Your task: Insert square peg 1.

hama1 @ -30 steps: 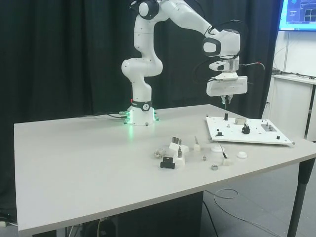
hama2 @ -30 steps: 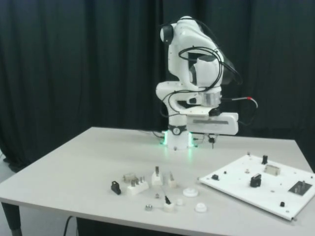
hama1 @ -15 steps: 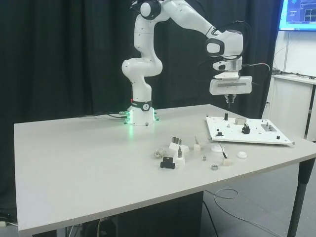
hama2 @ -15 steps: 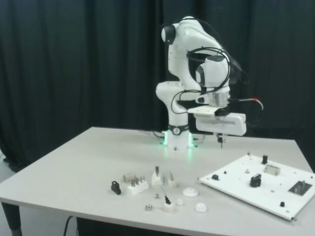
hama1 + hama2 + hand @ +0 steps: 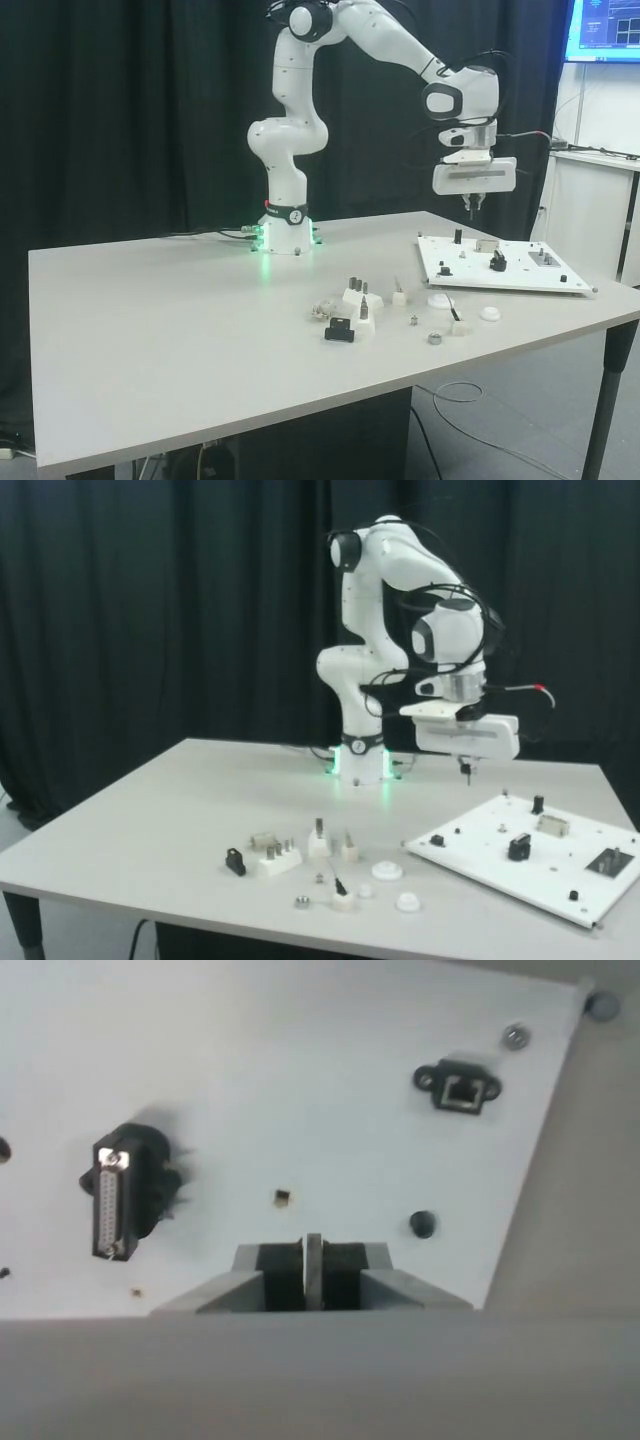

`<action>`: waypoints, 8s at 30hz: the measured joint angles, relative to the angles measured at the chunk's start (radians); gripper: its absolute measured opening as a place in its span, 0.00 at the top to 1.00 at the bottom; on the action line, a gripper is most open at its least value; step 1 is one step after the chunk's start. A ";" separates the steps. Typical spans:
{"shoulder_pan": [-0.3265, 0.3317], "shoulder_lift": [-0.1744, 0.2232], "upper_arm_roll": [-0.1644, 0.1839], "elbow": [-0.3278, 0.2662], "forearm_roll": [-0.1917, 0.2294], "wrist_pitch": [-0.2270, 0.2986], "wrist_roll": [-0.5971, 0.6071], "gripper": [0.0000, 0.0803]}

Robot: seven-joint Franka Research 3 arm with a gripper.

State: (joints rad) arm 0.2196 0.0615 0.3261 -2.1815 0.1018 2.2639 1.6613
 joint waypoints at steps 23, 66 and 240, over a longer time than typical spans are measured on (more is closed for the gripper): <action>0.102 0.094 0.003 0.040 -0.004 0.083 0.099 0.96; 0.220 0.206 -0.001 0.108 -0.194 0.123 0.367 0.96; 0.638 0.399 -0.314 0.186 -0.196 0.183 0.388 0.96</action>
State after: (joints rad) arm 0.8581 0.4605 0.0122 -1.9958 -0.0946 2.4465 2.0492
